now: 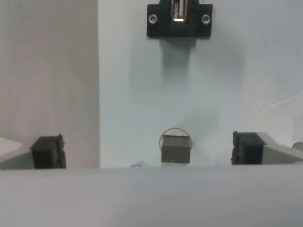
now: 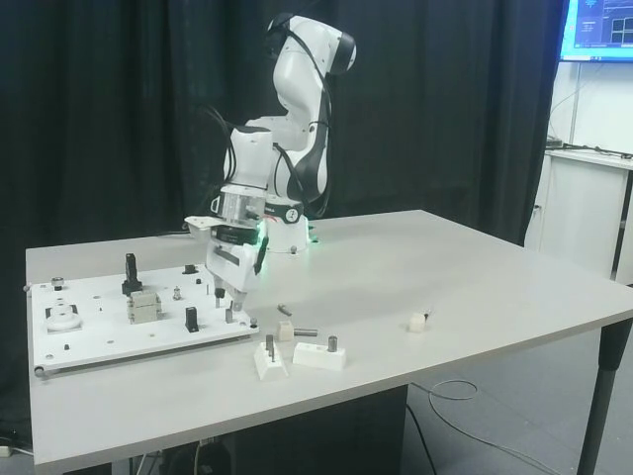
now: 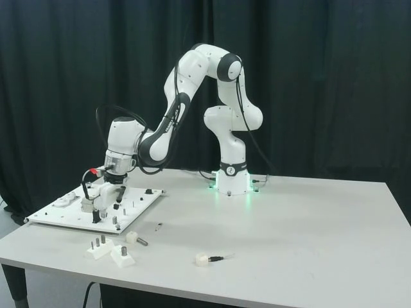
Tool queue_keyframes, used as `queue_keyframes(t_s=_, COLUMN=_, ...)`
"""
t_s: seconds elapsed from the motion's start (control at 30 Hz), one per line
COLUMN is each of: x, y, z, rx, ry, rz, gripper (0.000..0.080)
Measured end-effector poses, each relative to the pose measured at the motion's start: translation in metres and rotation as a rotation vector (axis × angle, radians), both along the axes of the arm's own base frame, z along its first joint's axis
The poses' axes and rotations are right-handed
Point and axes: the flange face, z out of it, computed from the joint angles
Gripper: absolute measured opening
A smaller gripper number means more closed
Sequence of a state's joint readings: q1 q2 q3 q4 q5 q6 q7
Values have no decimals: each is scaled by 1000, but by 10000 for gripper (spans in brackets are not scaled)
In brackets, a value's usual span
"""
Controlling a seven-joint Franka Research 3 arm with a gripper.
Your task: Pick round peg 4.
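Gripper (image 1: 147,150) fingers spread wide, nothing between the pads but air. Round peg (image 1: 175,145) stands upright in the white board (image 1: 199,85), midway between the fingertips, touching neither. Only the wrist view shows this gap, plus a black bracket (image 1: 179,20) farther along the board. Room views show the gripper (image 2: 229,294) low over the board's near edge (image 2: 148,341); small white blocks (image 2: 318,354) lie on the grey table (image 2: 475,267) beside it.
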State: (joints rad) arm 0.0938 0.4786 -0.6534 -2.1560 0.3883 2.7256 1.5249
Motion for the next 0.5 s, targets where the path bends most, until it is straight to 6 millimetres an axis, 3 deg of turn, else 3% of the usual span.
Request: queue_keyframes(t_s=0.5, x=1, y=-1, z=3, rx=0, ry=-10, rz=-20, gripper=800)
